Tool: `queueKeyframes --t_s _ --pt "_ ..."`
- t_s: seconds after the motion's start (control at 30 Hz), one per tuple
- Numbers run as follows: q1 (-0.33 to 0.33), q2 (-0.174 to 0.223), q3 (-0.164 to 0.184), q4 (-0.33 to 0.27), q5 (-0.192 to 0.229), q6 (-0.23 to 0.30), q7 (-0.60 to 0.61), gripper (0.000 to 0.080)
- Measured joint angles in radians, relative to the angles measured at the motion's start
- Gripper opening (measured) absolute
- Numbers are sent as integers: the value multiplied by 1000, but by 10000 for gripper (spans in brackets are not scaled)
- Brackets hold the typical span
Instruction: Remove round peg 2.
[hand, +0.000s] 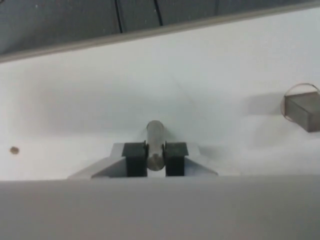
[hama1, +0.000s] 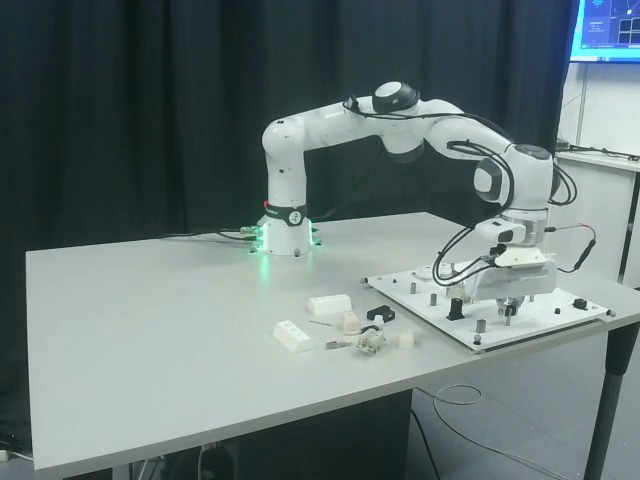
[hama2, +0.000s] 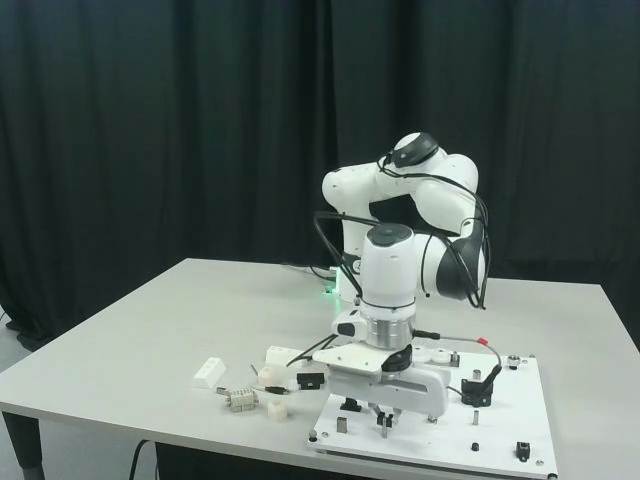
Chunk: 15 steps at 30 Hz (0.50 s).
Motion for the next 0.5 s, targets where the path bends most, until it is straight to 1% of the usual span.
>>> queueKeyframes --t_s 0.2,0.33,0.5 --pt "1 -17 -18 7 -16 -35 11 74" --pt "1 -20 -36 16 -18 -63 16 74" --pt "2 -21 -49 23 -18 -79 17 74"
